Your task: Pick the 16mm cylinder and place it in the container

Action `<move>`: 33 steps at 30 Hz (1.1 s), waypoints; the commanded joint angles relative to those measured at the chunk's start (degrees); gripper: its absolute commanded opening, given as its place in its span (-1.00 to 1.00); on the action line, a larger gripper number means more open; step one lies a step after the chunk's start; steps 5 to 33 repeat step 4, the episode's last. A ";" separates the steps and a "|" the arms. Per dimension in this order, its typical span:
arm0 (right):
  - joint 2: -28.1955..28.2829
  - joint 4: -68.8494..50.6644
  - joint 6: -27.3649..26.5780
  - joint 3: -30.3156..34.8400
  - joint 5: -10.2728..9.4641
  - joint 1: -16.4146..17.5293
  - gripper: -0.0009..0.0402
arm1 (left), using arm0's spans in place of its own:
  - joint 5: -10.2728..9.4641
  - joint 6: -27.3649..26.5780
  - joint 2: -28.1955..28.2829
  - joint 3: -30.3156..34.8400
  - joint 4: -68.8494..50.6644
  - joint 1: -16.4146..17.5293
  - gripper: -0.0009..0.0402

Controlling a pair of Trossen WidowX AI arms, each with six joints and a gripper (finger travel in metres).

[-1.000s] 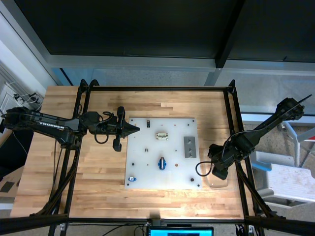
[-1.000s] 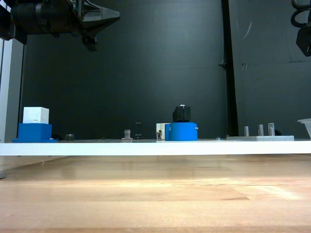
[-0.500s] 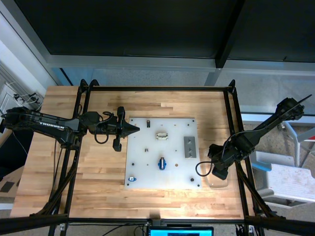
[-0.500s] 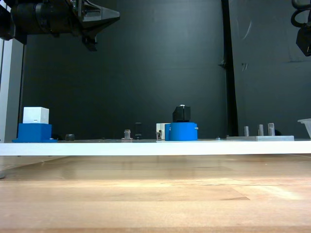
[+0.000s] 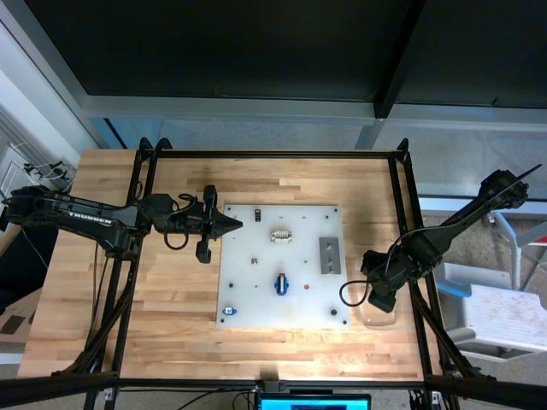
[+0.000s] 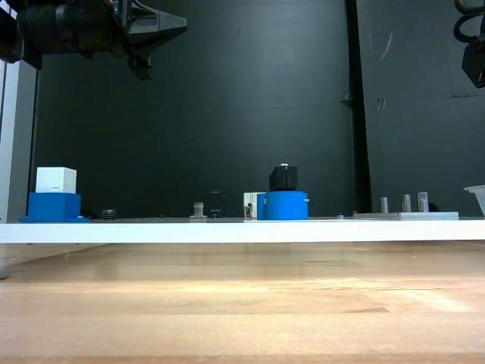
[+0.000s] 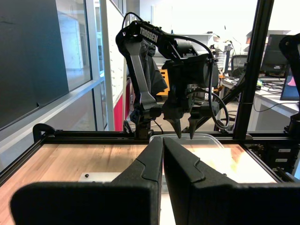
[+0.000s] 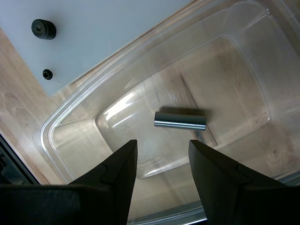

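The 16mm cylinder [image 8: 180,120], a short silvery metal peg, lies on its side on the floor of the container [image 8: 70,110], a clear shallow plastic tray. My right gripper [image 8: 161,143] hangs open just above it, a finger on either side, touching nothing. From above, the right gripper [image 5: 379,301] is over the container [image 5: 386,321], which sits off the board's right edge. My left gripper [image 5: 235,225] is shut and empty, held high at the board's left edge. In the left wrist view its fingers [image 7: 145,164] are pressed together and point across at the right gripper [image 7: 184,136].
The white task board [image 5: 256,290] carries a grey block with pegs [image 5: 329,254], a blue upright part [image 5: 280,284], a small connector [image 5: 281,236] and a blue base with a white cube [image 6: 53,197]. A black frame [image 5: 273,155] borders the wooden table.
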 commanded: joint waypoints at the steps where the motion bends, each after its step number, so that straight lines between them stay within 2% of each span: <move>1: 0.00 0.04 0.07 0.04 0.02 0.02 -0.22 | 0.02 0.00 0.02 0.02 0.02 0.02 -0.96; 33: 0.00 0.13 0.07 0.02 0.00 0.02 -0.22 | 0.02 -0.02 0.02 0.02 0.02 0.02 -0.96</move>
